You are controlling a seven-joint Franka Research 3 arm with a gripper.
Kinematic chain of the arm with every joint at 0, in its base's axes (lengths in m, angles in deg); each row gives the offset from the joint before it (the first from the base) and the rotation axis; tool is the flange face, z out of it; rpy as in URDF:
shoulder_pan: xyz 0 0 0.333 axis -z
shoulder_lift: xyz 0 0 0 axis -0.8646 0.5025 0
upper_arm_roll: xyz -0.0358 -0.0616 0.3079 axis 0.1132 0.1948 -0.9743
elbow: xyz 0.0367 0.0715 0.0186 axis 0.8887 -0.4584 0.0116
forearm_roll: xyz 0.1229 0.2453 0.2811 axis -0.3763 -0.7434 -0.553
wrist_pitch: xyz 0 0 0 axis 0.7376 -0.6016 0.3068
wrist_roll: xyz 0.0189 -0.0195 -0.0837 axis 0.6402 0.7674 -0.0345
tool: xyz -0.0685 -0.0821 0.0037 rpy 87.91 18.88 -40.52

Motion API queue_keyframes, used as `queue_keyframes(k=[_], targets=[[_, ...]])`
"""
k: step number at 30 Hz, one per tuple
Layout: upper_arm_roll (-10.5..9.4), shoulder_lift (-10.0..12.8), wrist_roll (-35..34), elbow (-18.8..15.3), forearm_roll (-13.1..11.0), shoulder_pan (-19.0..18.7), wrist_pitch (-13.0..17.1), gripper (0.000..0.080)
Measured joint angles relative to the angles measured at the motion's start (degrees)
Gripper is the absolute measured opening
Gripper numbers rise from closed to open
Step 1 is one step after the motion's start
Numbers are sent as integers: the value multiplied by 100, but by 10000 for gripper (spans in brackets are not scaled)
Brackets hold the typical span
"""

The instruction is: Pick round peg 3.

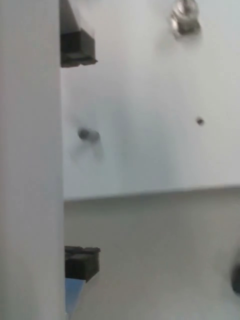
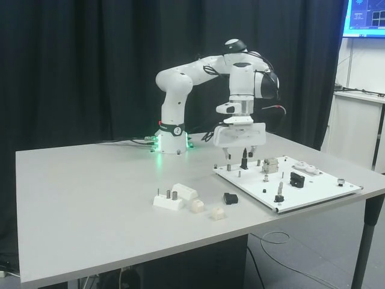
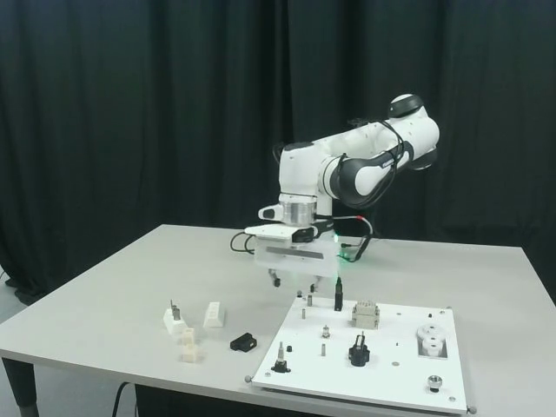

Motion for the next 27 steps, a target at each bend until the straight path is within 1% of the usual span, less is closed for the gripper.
queue_keyframes(k=[6,10,21,27], targets=[[16,0,319,38,90,215,277,800],[24,0,655,85,112,438,365,800],[27,2,1634,313,163,1248,351,800],[25,22,2240,484,184,1704,215,800]])
